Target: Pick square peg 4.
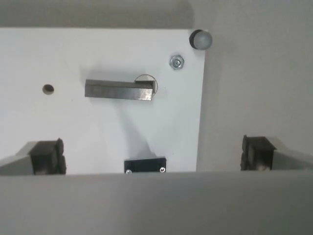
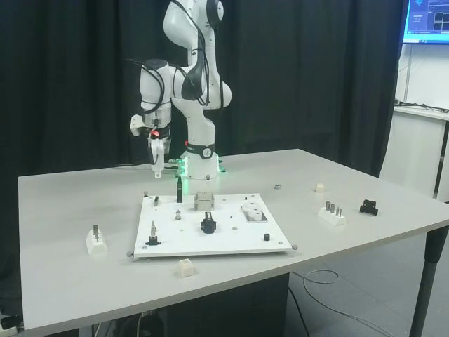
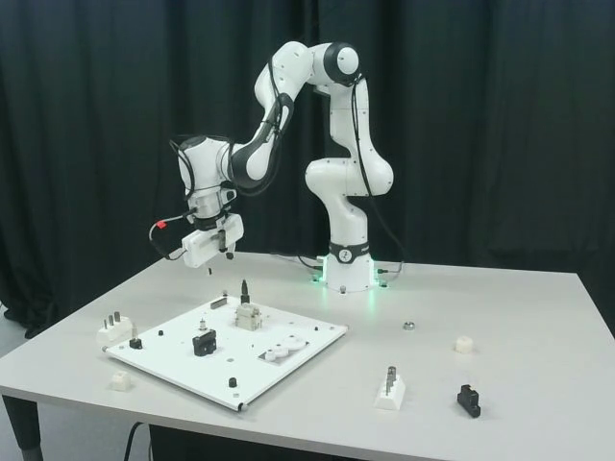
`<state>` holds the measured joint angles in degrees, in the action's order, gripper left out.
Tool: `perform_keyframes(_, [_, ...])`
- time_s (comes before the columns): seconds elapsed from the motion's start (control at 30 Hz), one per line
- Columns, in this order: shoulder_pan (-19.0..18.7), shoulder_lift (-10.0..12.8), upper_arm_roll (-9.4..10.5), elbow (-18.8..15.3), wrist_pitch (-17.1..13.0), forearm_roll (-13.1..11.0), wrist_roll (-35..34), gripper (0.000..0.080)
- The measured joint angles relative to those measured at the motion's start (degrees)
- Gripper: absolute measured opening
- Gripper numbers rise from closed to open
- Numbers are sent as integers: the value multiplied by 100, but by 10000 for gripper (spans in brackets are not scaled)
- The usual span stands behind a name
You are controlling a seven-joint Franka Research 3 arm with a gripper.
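Across the middle of the wrist view, square peg 4 lies flat on the white board, near a hex nut at upper right. The gripper is spread wide, its fingertips showing at lower left and lower right with nothing between them. No contact with the peg is visible.

Left of centre in the first room view, the gripper hangs above the board's far edge, clear of it.

Left of centre in the second room view, the gripper hovers over the board's far corner.

Judgement: approach is done; descent, closure and lift remain.
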<state>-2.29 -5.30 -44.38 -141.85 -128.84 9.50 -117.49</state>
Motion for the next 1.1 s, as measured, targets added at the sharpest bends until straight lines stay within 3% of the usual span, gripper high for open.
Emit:
perform_keyframes(0.37, [0,-55,18,3,8,166,-46,800])
perform_keyframes(0.7, [2,-77,19,55,4,466,11,800])
perform_keyframes(1.1, [59,-225,17,94,-63,496,559,800])
